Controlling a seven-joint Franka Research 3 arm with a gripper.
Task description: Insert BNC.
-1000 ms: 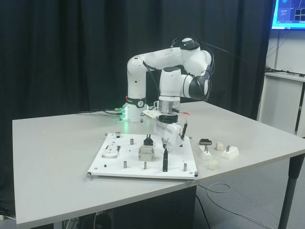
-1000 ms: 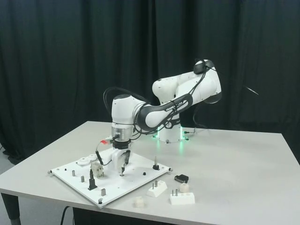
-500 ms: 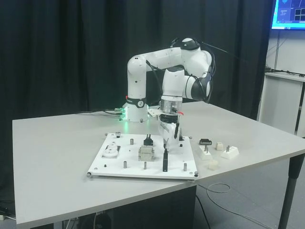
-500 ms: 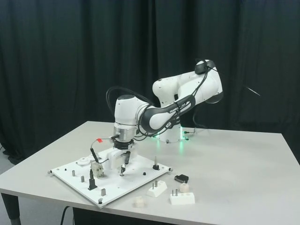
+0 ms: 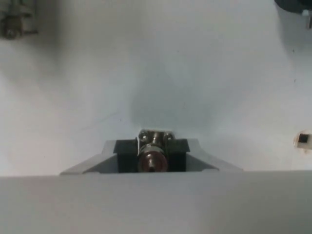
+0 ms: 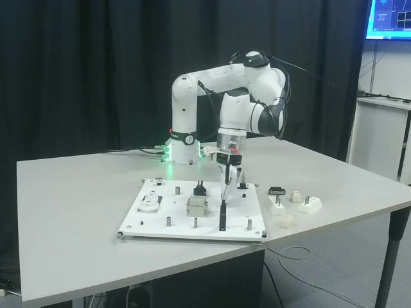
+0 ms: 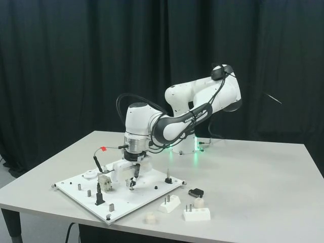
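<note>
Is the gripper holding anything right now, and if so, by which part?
Yes: the gripper holds the BNC connector by its body, between the black pads, its mating end pointing down at the white board.

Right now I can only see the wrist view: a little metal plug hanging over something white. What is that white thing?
Observer: A white board studded with small parts, lying on a grey table.
Operator: And what holds the plug?
Observer: The gripper of a white arm that bends down over the board. Your plug is the BNC connector, and a few small white blocks lie on the table beside the board.
</note>
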